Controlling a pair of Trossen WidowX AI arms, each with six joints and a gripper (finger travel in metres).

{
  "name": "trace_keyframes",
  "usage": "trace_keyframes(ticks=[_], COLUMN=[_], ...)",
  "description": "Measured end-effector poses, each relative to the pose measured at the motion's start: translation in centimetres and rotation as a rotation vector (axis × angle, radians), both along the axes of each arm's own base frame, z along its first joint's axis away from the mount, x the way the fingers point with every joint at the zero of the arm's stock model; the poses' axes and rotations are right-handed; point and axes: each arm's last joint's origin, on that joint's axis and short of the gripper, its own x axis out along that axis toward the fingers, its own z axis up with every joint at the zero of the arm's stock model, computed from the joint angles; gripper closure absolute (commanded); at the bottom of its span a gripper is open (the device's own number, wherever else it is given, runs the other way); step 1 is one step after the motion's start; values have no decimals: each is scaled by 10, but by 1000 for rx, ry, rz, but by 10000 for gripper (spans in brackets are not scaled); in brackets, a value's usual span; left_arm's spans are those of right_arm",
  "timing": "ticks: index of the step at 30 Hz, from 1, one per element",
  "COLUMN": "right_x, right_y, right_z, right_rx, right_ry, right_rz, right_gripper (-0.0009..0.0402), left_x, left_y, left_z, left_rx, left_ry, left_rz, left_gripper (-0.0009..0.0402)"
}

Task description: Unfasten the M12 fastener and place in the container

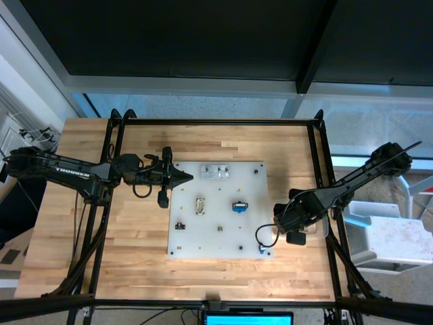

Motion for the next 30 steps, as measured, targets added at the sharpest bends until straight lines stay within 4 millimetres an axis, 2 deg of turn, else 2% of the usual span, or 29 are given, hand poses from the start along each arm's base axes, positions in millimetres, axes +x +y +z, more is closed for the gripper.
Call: trace_keyframes(ticks=[20, 30], right_x=[-1, -1], right_y=[0, 0], right_z=[-3, -3], right_rx=[-2, -2], right_ry=[2, 2], right_rz=[2, 2], right_gripper=[192, 170], left_x=[0, 0], left_y=[0, 0], left_z=[0, 0], left_rx=[0, 0], left_ry=[0, 0], left_rz=[0, 0], left_gripper=[393, 393])
